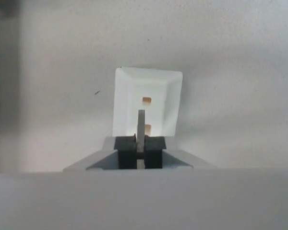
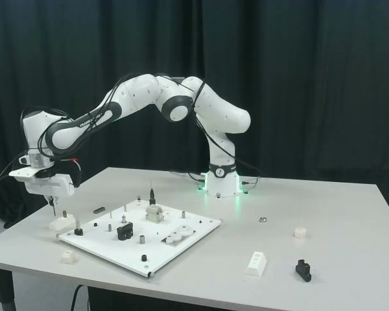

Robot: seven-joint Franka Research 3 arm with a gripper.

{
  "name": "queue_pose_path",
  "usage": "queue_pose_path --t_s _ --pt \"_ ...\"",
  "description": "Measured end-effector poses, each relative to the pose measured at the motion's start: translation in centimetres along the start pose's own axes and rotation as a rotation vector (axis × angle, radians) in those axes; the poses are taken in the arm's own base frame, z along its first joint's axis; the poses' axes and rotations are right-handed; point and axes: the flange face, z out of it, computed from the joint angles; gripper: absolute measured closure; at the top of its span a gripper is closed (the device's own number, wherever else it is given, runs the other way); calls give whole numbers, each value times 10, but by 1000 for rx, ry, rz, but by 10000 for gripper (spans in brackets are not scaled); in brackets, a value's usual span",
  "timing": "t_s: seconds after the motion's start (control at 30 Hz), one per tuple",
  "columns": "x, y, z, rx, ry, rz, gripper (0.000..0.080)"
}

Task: Insert square peg 1.

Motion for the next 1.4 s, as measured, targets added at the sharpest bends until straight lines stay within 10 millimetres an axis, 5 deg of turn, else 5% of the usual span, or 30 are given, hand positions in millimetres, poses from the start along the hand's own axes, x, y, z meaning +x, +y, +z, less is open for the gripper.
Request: queue_pose_path --t_s 1.4 --pt "-2 -8 -15 -3 10 -11 775"
